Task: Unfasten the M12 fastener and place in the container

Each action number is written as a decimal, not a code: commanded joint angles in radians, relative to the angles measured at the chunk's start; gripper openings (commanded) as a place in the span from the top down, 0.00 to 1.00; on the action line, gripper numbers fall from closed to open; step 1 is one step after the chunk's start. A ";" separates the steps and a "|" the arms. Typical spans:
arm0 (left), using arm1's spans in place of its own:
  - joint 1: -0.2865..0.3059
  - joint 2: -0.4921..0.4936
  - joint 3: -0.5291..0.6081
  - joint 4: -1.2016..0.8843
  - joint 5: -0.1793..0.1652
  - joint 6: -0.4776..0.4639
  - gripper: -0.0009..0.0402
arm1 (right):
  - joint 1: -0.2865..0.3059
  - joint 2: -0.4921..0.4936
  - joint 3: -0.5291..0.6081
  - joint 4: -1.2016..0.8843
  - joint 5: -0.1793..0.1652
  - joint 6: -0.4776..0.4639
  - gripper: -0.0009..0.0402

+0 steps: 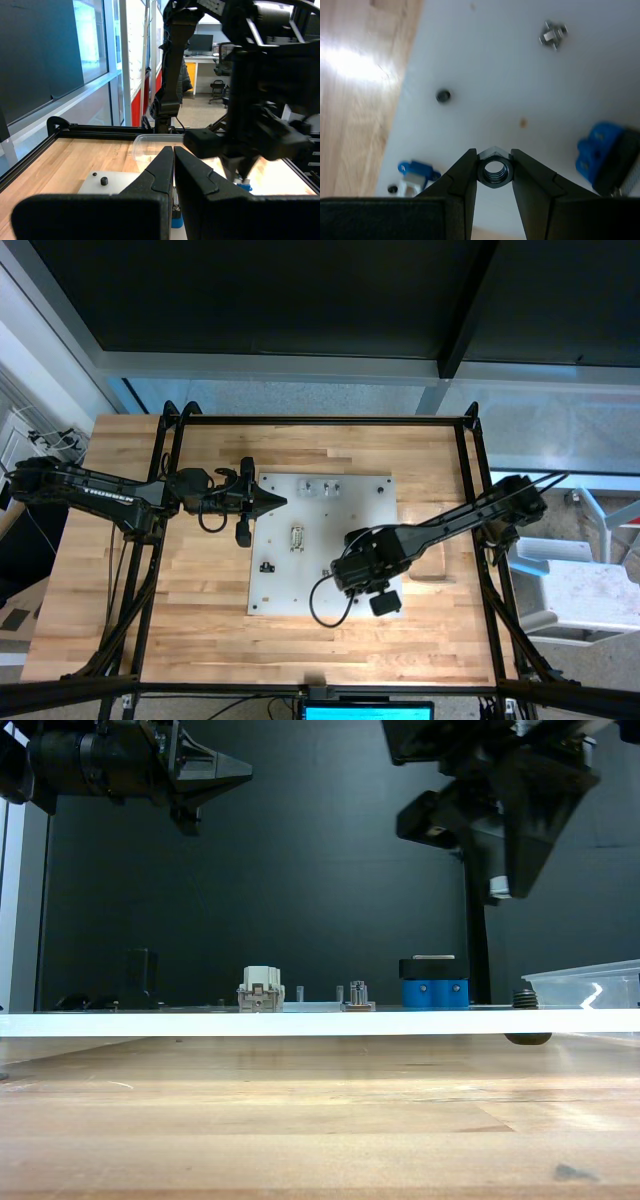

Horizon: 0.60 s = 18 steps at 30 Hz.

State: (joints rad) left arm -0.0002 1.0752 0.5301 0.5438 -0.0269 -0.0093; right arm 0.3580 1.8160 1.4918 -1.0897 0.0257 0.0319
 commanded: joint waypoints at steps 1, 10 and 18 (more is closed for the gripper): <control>0.000 0.000 0.000 0.000 0.000 0.000 0.98 | -0.024 -0.060 -0.079 0.013 0.010 0.014 0.98; 0.000 0.000 0.000 0.000 0.000 0.000 0.98 | -0.062 -0.238 -0.298 0.050 0.009 0.017 0.98; 0.000 0.000 0.000 0.000 0.000 0.000 0.98 | -0.099 -0.365 -0.442 0.056 0.009 0.026 0.98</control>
State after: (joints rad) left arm -0.0002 1.0752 0.5297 0.5442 -0.0269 -0.0093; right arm 0.2646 1.4681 1.0706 -1.0336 0.0357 0.0551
